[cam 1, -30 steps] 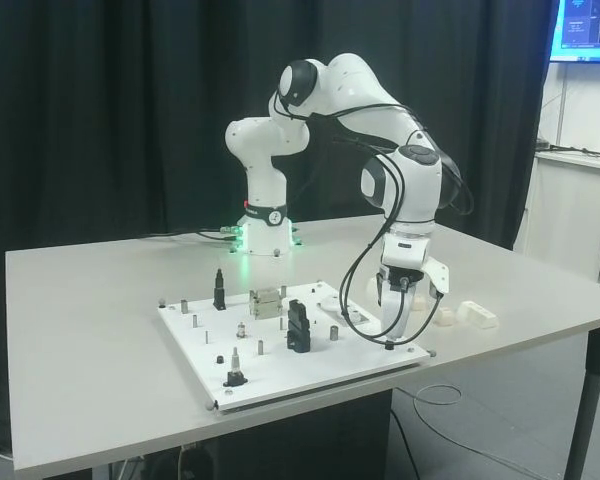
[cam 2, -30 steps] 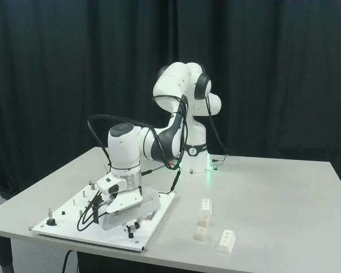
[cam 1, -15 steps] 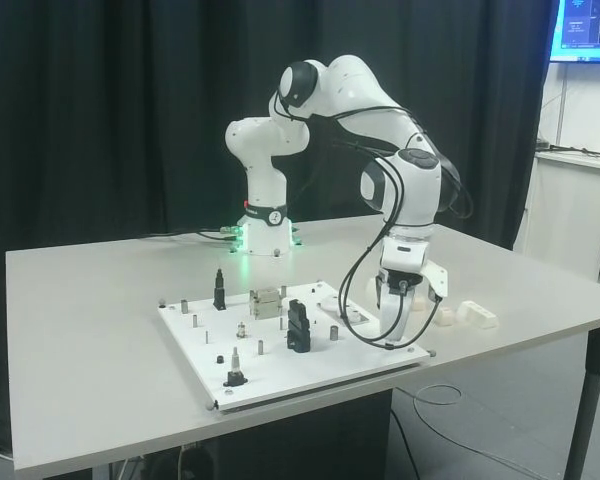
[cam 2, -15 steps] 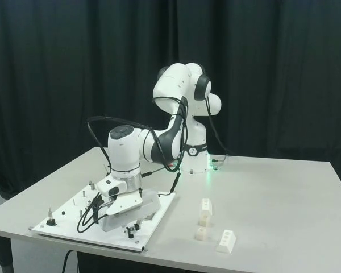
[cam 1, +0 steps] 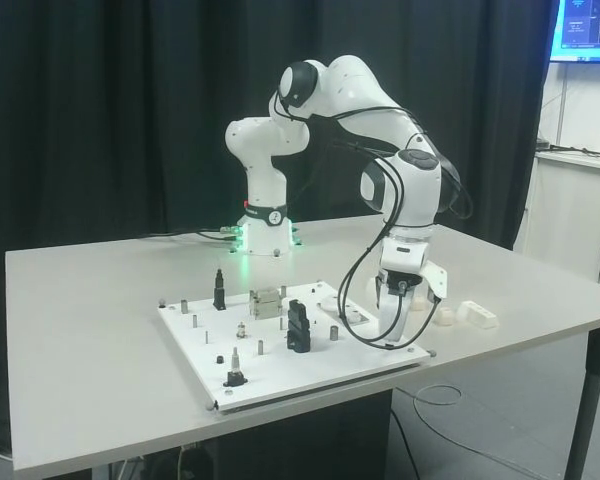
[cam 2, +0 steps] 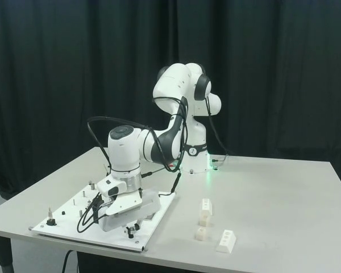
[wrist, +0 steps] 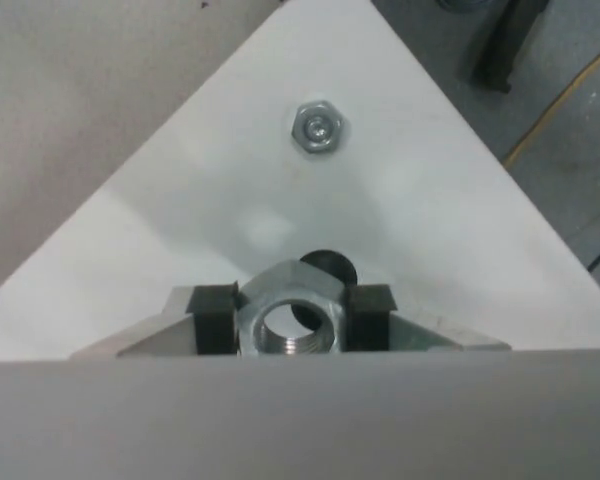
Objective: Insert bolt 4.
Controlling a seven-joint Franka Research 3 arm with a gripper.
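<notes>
The white arm bends down over the near right corner of the white board that lies on the grey worktop. In the wrist view the gripper has its jaws clenched on the bolt: black pads press on either side of a grey hexagonal head with a threaded bore. The bolt hangs just above a dark hole in the board, close to the board's corner. A second hex-headed screw sits in the board nearer that corner, apart from the held bolt.

Elsewhere on the board, several black fixtures and small upright pins stand to the left of the gripper. Three small white blocks rest on the worktop to the right of the board in the second room view. A green light glows at the arm's base. No writing or label can be read on any of these things.
</notes>
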